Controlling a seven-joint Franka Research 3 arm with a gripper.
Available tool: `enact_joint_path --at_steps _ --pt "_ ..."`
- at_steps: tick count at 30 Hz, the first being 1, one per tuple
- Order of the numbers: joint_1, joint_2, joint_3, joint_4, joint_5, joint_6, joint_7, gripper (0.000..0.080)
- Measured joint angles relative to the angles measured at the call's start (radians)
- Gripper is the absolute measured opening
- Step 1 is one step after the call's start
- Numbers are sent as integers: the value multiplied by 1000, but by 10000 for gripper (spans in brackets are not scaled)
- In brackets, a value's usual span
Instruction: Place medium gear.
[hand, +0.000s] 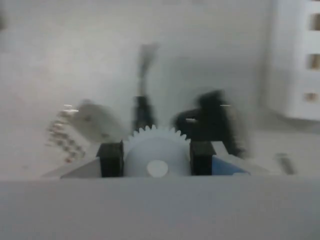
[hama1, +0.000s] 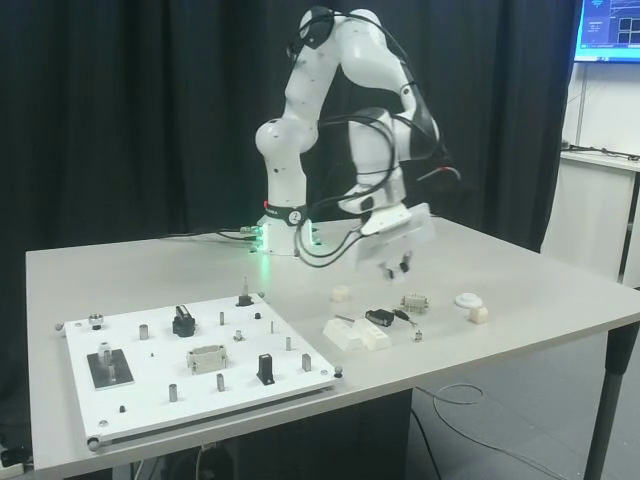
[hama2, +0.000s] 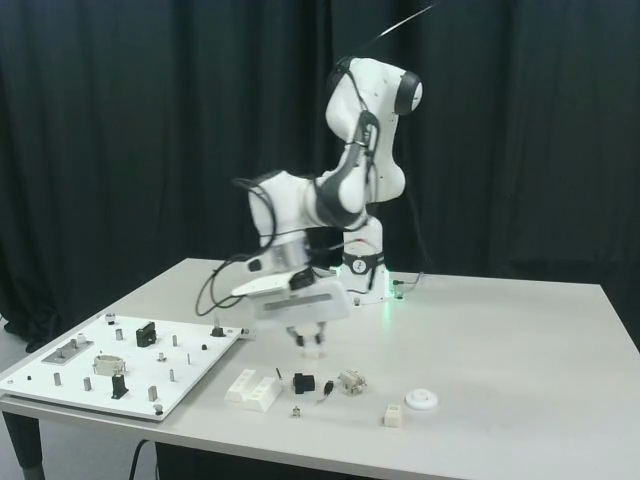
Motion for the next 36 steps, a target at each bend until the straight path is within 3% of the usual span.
enact_joint_path --at_steps 21,28,36 --pt "305 -5 4 -115 -91 193 364 282" --pt "356 1 26 -147 -103 257 439 282" --pt "366 16 74 -173 -103 323 490 282"
